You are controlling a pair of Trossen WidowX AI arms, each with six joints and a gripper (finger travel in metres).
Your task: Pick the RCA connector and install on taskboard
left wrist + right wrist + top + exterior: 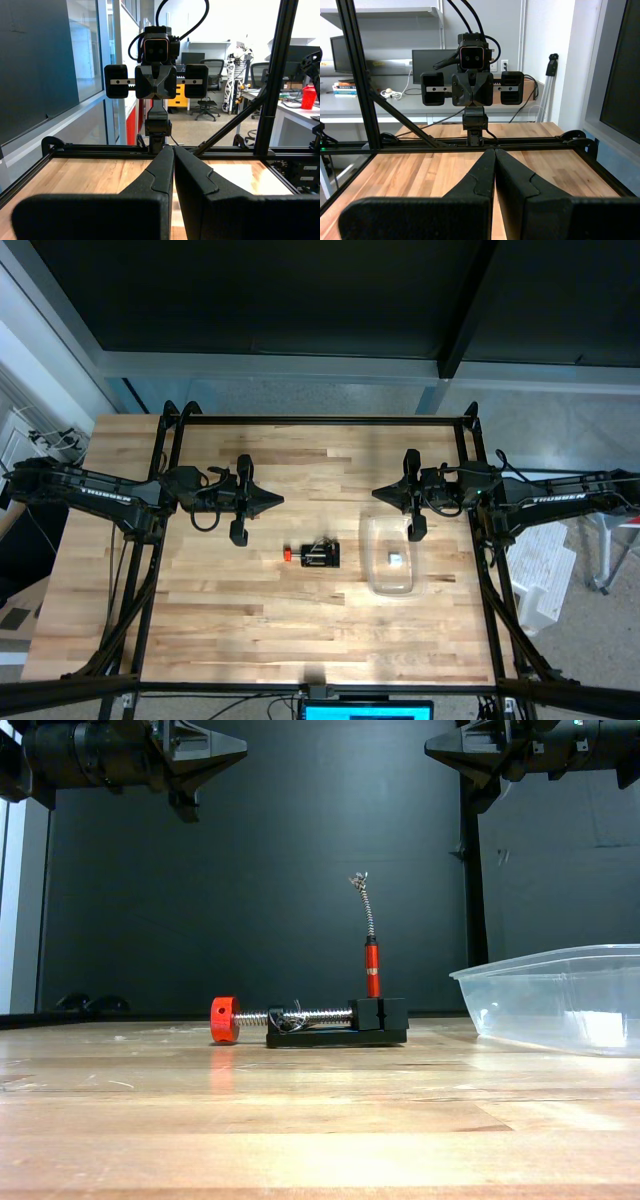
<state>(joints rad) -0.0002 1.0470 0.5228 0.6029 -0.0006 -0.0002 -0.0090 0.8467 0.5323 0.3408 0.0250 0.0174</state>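
Hovering well above the pale wooden plank table (pixel 250 630), the left gripper (pixel 278 500) hangs between 10 and 11 o'clock from the taskboard (pixel 323 555), a small black rectangular block with metal bits on top and a round red knob (pixel 287 554) at its 9 o'clock end. Its black fingers (pixel 160 170) are pressed together tip to tip, pinching nothing. The right gripper (pixel 376 495) hangs between 1 and 2 o'clock from the block, its fingers (pixel 482 175) likewise flat against each other and empty. At 3 o'clock from the taskboard, near but apart, lies a clear rounded plastic tray (pixel 385 582). The RCA connector (pixel 395 558), a tiny grey-silver metal piece, rests on the tray's floor near its middle. In the low view a thin coiled spring (pixel 367 910) on a red base rises from the taskboard, bending at its tip.
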